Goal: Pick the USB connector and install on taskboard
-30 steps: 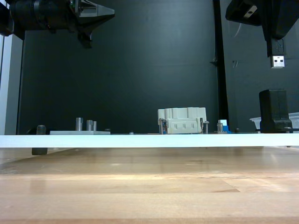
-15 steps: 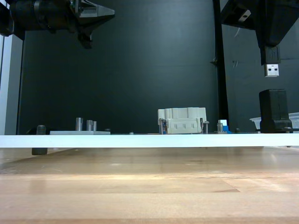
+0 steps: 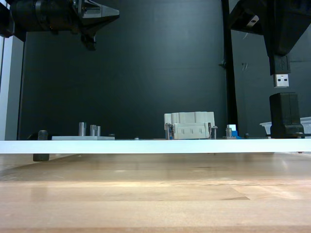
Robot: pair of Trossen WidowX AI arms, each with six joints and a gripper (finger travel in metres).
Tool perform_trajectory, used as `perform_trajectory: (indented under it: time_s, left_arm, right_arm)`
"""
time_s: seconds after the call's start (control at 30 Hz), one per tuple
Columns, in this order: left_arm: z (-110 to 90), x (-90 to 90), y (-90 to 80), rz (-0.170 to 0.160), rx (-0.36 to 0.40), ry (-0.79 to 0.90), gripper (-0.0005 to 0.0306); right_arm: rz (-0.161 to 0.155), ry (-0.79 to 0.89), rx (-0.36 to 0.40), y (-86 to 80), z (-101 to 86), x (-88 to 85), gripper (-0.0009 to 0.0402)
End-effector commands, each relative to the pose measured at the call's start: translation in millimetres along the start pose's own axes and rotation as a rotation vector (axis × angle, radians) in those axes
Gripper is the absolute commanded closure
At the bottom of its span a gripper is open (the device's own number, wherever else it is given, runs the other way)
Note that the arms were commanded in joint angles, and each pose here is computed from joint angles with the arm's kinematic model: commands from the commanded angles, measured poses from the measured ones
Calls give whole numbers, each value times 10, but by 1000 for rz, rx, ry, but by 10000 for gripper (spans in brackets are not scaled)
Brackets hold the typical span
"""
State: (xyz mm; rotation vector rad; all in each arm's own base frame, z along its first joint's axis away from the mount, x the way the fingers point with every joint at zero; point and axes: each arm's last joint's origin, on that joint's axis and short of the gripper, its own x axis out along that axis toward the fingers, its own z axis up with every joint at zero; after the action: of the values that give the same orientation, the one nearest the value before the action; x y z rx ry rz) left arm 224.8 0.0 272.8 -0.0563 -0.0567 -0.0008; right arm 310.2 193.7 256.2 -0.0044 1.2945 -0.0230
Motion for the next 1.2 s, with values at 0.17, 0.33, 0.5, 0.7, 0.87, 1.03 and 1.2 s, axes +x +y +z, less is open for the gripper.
perform_trajectory:
  time_s: [0.17, 0.33, 0.5, 0.7, 0.87, 1.03, 1.2]
  left_arm:
    - [0, 0, 0, 0, 0, 0, 300]
    - [2, 0, 0, 0, 0, -1, 300]
    - [0, 0, 1, 0, 0, 0, 300]
    - [0, 0, 1, 0, 0, 0, 300]
    - [0, 0, 0, 0, 0, 0, 300]
    - [0, 0, 0, 0, 0, 0, 300]
    - [0, 0, 0, 0, 0, 0, 300]
  right_arm:
    - [1, 1, 5, 0, -12, 36, 393]
    - [2, 0, 8, 0, -10, 38, 393]
    - [3, 2, 13, 0, -13, 43, 393]
    - [3, 2, 16, 0, -16, 52, 393]
    - [5, 0, 15, 1, -20, 70, 393]
    - [11, -2, 16, 4, -19, 77, 393]
    - [10, 0, 16, 3, -21, 77, 393]
